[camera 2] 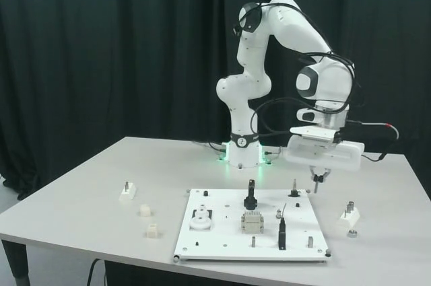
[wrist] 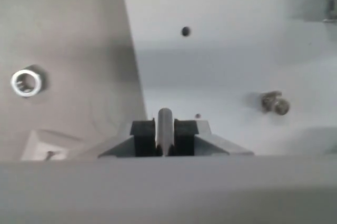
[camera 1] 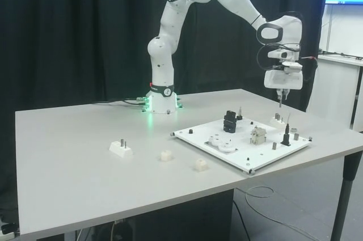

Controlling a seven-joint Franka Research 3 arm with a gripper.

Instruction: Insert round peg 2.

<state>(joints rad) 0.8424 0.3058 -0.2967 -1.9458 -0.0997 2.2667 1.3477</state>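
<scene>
You see the white robot arm's claw (camera 2: 316, 185) raised above the far corner of a white square assembly board (camera 2: 222, 235), its two black fingers (wrist: 142, 135) closed around a short grey metal round peg (wrist: 165, 129). The peg hangs upright, tip down, well clear of the board. In the wrist view the peg sits clamped between the finger pads, with the board's edge running beneath it and a small dark hole (wrist: 185, 31) in the board further on.

By this evidence, the pick-up is done and the insertion is not: the peg has yet to be carried over its hole, lowered and released. Which hole is meant for it cannot be told from these views.

The board lies on a grey worktop (camera 1: 74, 173) and carries several small black and grey fixtures. A small white block holding upright pins (camera 2: 349, 215) sits on the worktop beside the board, near the claw, with a small metal ring (wrist: 26, 82) close by. Another white block with pins (camera 1: 121, 148) and two small white cubes lie well apart on the other side. Black curtains hang behind, and a green light glows at the arm's base (camera 2: 242, 158).
</scene>
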